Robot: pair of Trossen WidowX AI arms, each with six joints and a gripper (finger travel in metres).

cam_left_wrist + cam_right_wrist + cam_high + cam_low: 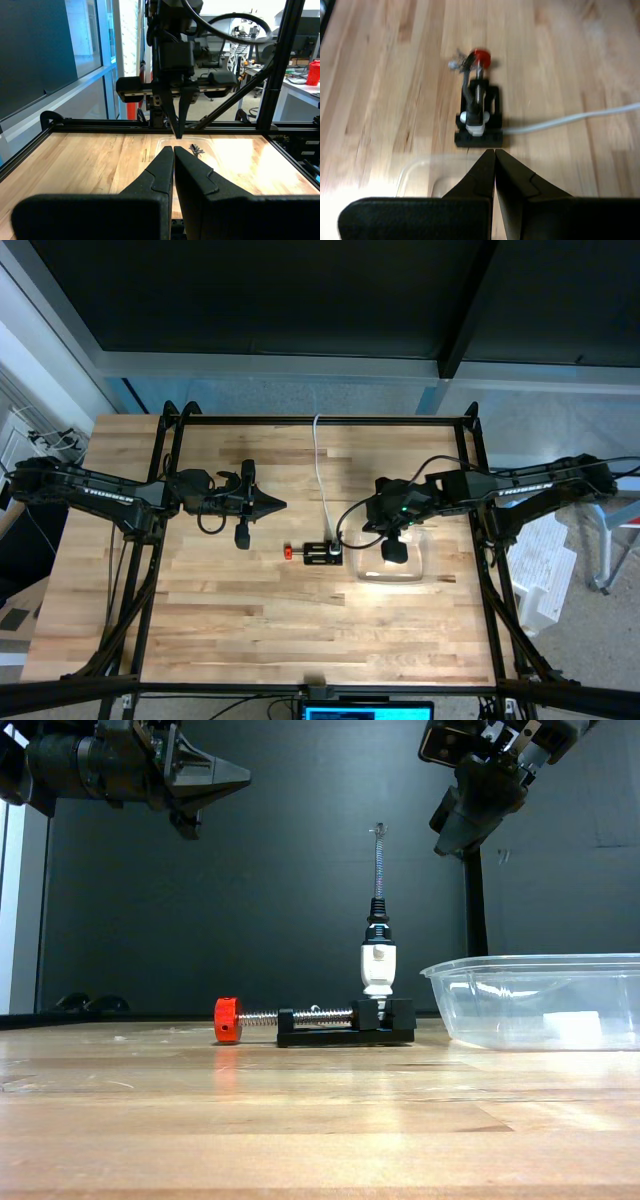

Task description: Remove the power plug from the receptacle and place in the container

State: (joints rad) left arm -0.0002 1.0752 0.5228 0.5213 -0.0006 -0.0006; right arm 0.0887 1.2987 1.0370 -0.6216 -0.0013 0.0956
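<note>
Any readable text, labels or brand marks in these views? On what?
"TROSSEN": on the left arm, behind the left gripper high over the left half of the table.
"TROSSEN": on the right arm, behind the right gripper high over the container.
Container's white label: nothing legible.
Monitor at the near edge: too blurred.

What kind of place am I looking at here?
Probably a robotics lab: wooden table in a black frame, two robot arms, office chairs and desks behind. Left pincer hangs shut over the table's left side; right pincer hangs shut above the clear tray.
</note>
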